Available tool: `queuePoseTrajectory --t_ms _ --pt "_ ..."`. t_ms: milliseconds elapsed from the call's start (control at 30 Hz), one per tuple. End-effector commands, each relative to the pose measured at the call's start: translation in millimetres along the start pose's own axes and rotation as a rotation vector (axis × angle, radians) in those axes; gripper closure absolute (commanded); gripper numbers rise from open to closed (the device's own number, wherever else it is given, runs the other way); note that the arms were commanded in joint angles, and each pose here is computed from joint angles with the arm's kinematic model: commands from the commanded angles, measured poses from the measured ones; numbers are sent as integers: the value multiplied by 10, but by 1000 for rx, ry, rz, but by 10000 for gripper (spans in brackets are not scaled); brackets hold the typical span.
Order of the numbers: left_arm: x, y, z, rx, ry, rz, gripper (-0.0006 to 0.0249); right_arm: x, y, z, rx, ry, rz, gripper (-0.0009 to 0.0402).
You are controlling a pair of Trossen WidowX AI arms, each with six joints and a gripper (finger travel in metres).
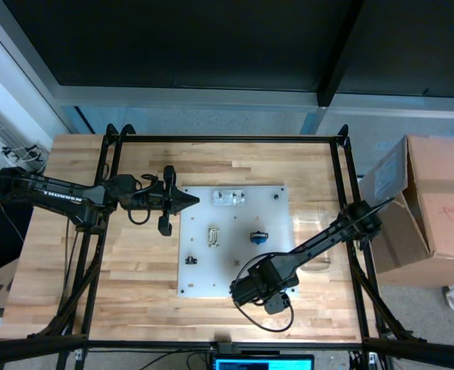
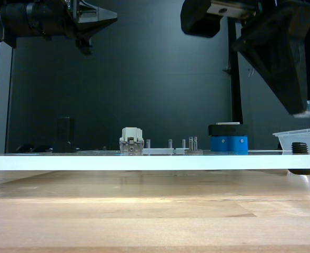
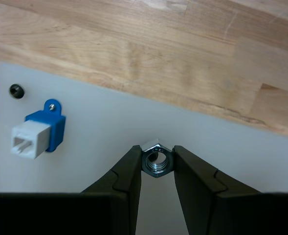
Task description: Pick the M12 nut and place it on its threads and fasten
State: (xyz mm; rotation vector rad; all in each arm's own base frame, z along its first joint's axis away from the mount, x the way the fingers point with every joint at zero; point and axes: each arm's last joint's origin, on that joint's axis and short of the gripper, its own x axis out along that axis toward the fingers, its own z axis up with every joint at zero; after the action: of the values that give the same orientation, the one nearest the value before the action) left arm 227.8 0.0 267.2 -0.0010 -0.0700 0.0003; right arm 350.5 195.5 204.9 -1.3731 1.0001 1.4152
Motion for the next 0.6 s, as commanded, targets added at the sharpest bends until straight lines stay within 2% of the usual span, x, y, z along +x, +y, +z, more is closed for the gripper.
queuePoseTrajectory --t_ms 33,333,600 --pt "0 1 1 0 0 0 243 47 -19 -3 1 3 5 334" --pt "0 0 1 1 0 0 243 98 -1 -49 11 7 19 334" --pt "0 1 1 1 0 0 243 141 -6 -75 18 4 8 334"
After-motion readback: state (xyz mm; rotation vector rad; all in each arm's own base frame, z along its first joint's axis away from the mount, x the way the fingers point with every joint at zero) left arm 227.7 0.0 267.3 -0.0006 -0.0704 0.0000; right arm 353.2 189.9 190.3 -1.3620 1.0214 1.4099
